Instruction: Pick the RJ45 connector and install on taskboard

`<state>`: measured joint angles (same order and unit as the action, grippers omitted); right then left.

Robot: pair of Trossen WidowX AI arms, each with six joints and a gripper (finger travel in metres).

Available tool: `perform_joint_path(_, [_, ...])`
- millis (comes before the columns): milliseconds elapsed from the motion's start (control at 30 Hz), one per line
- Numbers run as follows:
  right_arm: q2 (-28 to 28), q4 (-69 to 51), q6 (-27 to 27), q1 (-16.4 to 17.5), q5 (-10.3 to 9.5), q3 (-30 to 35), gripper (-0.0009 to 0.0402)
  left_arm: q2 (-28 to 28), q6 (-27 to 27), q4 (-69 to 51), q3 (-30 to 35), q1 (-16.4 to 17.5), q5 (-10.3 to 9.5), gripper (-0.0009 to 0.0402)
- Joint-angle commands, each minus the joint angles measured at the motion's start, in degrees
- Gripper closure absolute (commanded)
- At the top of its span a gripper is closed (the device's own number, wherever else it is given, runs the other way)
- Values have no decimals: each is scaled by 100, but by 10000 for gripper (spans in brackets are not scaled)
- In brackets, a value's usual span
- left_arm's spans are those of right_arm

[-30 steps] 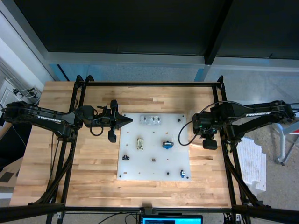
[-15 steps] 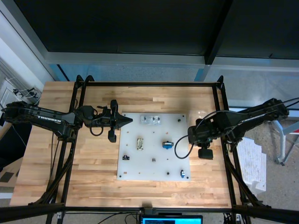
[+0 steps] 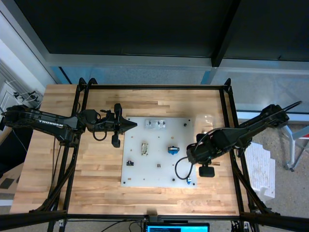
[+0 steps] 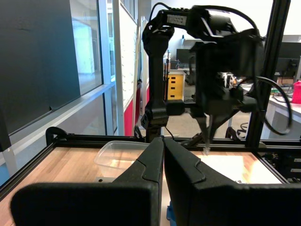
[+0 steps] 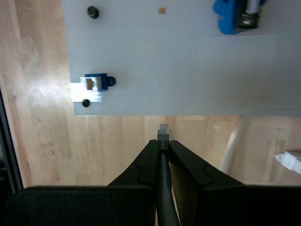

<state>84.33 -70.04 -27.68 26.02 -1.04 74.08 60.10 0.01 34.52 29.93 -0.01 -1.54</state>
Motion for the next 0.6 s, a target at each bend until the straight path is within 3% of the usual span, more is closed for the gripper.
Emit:
perform_joint_path(33, [173,96,-173,127,-2,107,393,2,0,-2,2,0,0,393])
perform_joint_path(600, [898,553,-629,553,-4,310,393,2,0,-2,2,2,0,393])
